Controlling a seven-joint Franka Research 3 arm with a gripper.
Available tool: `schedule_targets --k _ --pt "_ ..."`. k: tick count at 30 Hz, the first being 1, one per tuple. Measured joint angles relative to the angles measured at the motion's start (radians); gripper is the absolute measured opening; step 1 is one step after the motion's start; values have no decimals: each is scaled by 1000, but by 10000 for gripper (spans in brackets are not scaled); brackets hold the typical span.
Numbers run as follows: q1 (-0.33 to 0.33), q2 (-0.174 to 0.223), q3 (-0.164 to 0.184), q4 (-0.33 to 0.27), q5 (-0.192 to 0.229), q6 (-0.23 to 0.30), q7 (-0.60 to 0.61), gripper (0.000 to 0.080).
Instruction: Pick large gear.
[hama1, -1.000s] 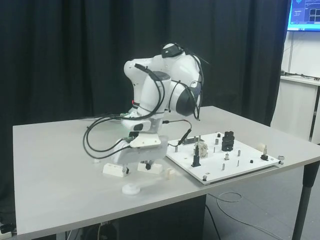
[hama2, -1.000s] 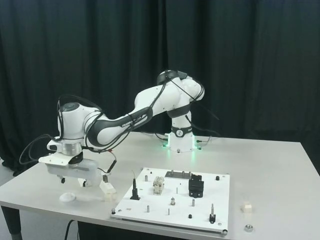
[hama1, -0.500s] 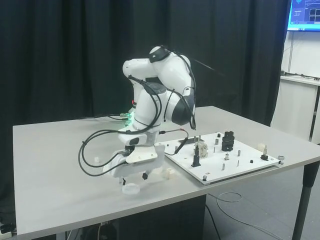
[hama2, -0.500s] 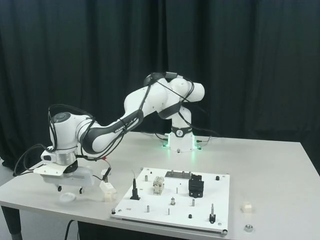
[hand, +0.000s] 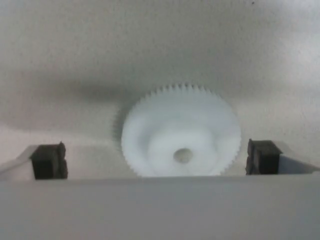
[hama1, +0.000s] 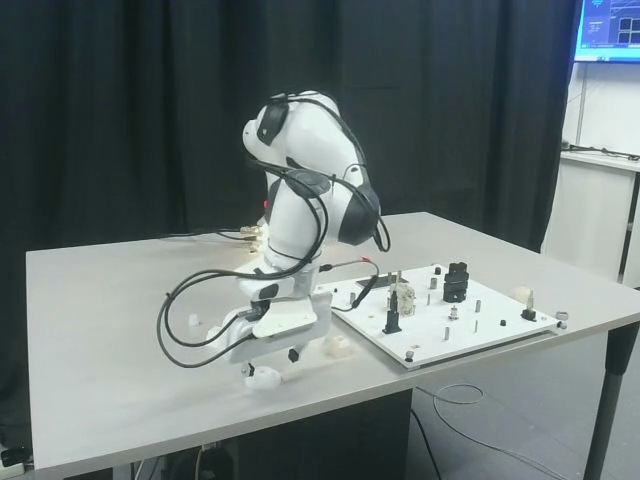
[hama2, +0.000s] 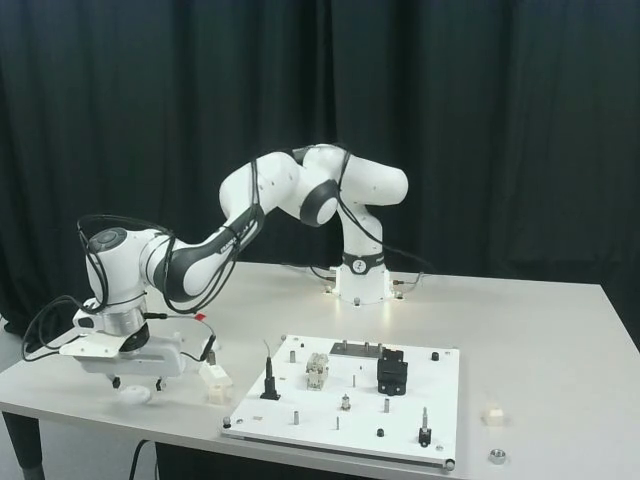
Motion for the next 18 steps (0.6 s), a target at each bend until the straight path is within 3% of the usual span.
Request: schedule_targets --k 2,18 --pt "-14 -4 24 0 -14 2 8 800" --pt "-15 -1 22 -16 -14 29 8 800"
